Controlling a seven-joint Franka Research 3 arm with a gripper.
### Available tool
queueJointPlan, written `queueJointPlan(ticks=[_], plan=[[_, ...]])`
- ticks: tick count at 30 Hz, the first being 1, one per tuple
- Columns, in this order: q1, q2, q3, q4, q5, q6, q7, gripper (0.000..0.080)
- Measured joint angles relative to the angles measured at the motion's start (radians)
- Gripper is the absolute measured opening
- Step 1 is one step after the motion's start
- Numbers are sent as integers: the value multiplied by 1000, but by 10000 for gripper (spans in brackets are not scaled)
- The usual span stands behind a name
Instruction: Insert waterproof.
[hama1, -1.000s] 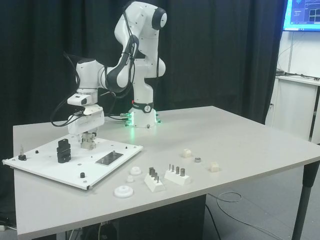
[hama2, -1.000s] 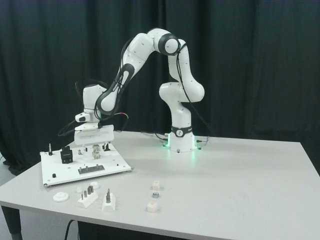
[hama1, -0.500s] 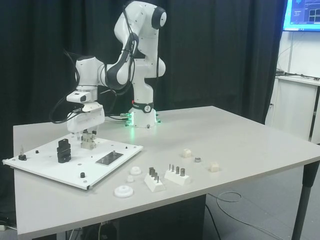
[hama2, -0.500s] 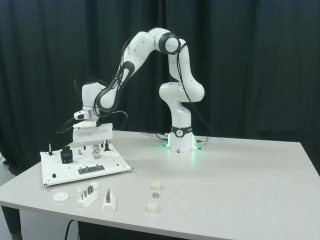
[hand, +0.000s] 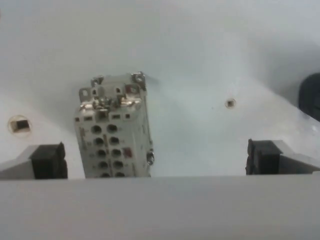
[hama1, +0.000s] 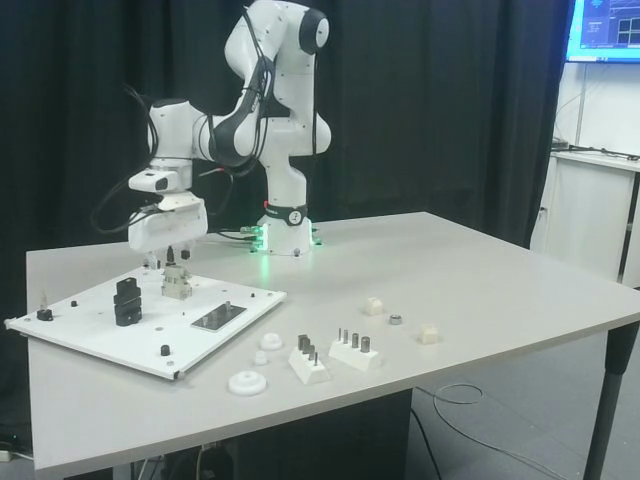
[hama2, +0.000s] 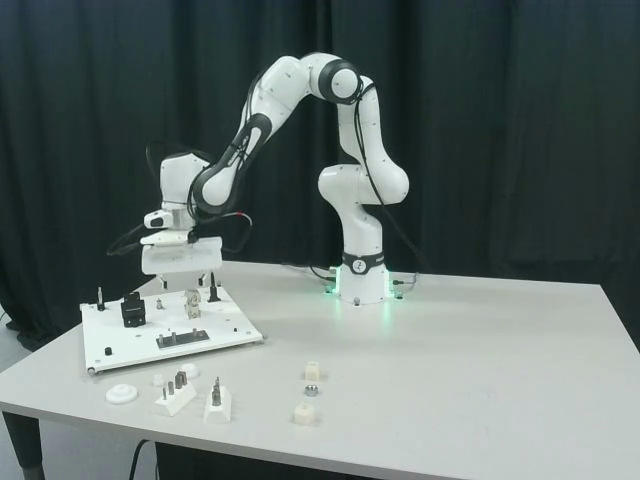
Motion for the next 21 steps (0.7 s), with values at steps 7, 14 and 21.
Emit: queueJointPlan(ticks=[7,14,21], plan=[[0,-20,-1,9,-39,0,48,800],[-1,-20,-2,17,-45,3,63,800],[-1,-16,-2,18,-47,22,80,800]])
